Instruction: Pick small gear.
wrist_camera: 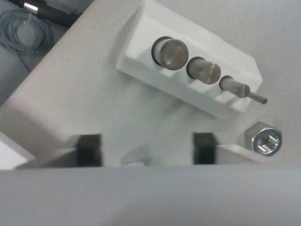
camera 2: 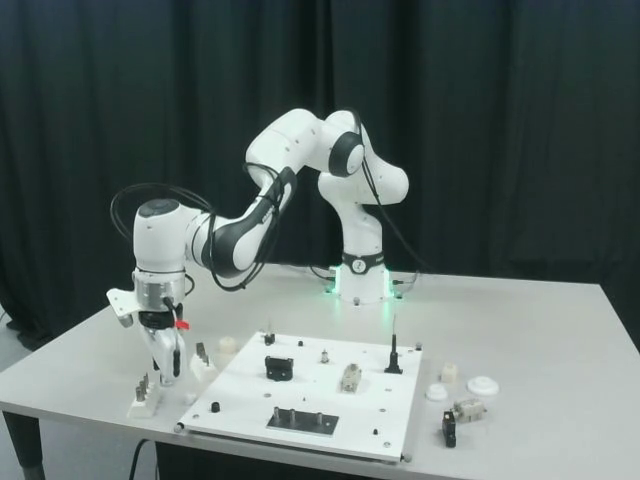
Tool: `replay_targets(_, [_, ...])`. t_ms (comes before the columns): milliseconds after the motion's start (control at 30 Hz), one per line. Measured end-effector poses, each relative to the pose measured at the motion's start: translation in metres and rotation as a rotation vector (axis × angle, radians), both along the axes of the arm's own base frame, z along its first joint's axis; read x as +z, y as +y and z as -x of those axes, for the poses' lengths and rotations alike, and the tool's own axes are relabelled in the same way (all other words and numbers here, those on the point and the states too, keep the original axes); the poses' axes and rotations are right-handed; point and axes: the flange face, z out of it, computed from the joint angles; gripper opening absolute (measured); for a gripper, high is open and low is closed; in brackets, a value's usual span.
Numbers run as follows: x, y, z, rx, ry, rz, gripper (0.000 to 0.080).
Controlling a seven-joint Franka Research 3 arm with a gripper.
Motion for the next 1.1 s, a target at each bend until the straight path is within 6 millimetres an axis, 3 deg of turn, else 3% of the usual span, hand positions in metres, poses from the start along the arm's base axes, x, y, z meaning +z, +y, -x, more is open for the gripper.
replay_targets(133, [0.005,0.001,-0.002,0.009,0.004,-0.001,0.0129])
replay_targets(167, [0.006,0.002,-0.003,0.015,0.006,-0.002,0.0449])
replay_targets(200, [0.007,0.002,-0.003,0.028,0.009,-0.002,0.0703])
replay_targets(367, [0.011,0.004,-0.005,0.144,0.03,-0.006,0.0703])
replay_targets(400, [0.012,0.004,-0.005,0.154,0.033,-0.007,0.0781])
replay_targets(1100, [0.018,0.007,-0.008,0.162,0.03,-0.008,0.08])
